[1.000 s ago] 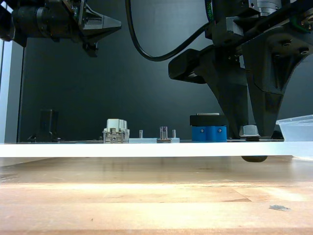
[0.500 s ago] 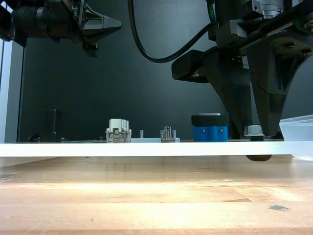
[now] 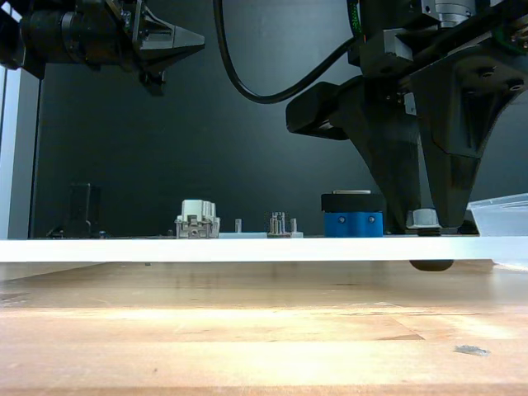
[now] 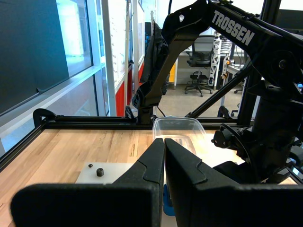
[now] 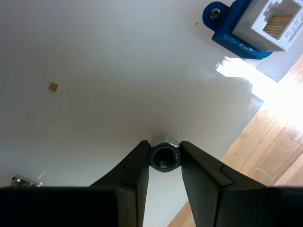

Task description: Pick the M12 fastener and fasten on the M12 threads

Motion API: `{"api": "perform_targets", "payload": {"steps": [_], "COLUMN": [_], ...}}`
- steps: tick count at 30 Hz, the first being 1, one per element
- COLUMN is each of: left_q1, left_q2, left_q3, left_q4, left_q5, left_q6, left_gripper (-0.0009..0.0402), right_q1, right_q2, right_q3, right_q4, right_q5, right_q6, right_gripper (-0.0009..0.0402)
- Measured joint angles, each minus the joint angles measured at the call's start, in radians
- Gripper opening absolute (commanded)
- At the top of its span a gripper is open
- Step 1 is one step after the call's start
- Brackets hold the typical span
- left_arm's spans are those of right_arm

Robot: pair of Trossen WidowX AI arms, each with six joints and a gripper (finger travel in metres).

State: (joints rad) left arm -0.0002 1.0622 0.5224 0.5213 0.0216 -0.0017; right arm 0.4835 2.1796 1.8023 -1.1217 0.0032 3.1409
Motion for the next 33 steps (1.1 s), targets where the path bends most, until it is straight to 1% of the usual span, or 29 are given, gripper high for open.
{"api": "perform_targets", "payload": {"steps": [1, 5, 11, 13, 17, 21, 23, 24, 26, 29, 30, 33], "left_q1": [0.0, 0.0, 0.0, 0.0, 0.0, 0.0, 0.0, 0.0, 0.0, 0.0, 0.0, 0.0], "left_q2": [0.0, 0.0, 0.0, 0.0, 0.0, 0.0, 0.0, 0.0, 0.0, 0.0, 0.0, 0.0], "left_q3": [0.0, 0.0, 0.0, 0.0, 0.0, 0.0, 0.0, 0.0, 0.0, 0.0, 0.0, 0.0], "left_q4": [0.0, 0.0, 0.0, 0.0, 0.0, 0.0, 0.0, 0.0, 0.0, 0.0, 0.0, 0.0], "left_q5": [0.0, 0.0, 0.0, 0.0, 0.0, 0.0, 0.0, 0.0, 0.0, 0.0, 0.0, 0.0], "left_q6": [0.0, 0.0, 0.0, 0.0, 0.0, 0.0, 0.0, 0.0, 0.0, 0.0, 0.0, 0.0], "left_gripper": [0.0, 0.0, 0.0, 0.0, 0.0, 0.0, 0.0, 0.0, 0.0, 0.0, 0.0, 0.0], "right_q1": [0.0, 0.002, 0.005, 0.007, 0.008, 0.007, 0.007, 0.007, 0.007, 0.007, 0.007, 0.007], "right_q2": [-0.003, -0.012, -0.035, -0.05, -0.09, -0.12, -0.125, -0.126, -0.127, -0.127, -0.127, -0.127], "right_q3": [0.0, 0.003, 0.003, 0.003, 0.002, 0.002, 0.002, 0.002, 0.002, -0.002, -0.002, -0.002], "right_q4": [0.001, -0.001, 0.002, 0.007, 0.01, 0.007, -0.013, -0.023, -0.039, -0.053, -0.052, -0.053], "right_q5": [-0.006, -0.008, -0.008, -0.007, -0.008, -0.005, 0.005, 0.009, 0.02, 0.048, 0.057, 0.058], "right_q6": [0.0, 0.002, -0.007, -0.035, -0.142, -0.302, -0.391, -0.457, -0.618, -0.879, -0.95, -1.131], "right_gripper": [0.0139, 0.0171, 0.0187, 0.0189, 0.0188, 0.0188, 0.0189, 0.0189, 0.0189, 0.0189, 0.0189, 0.0189]}}
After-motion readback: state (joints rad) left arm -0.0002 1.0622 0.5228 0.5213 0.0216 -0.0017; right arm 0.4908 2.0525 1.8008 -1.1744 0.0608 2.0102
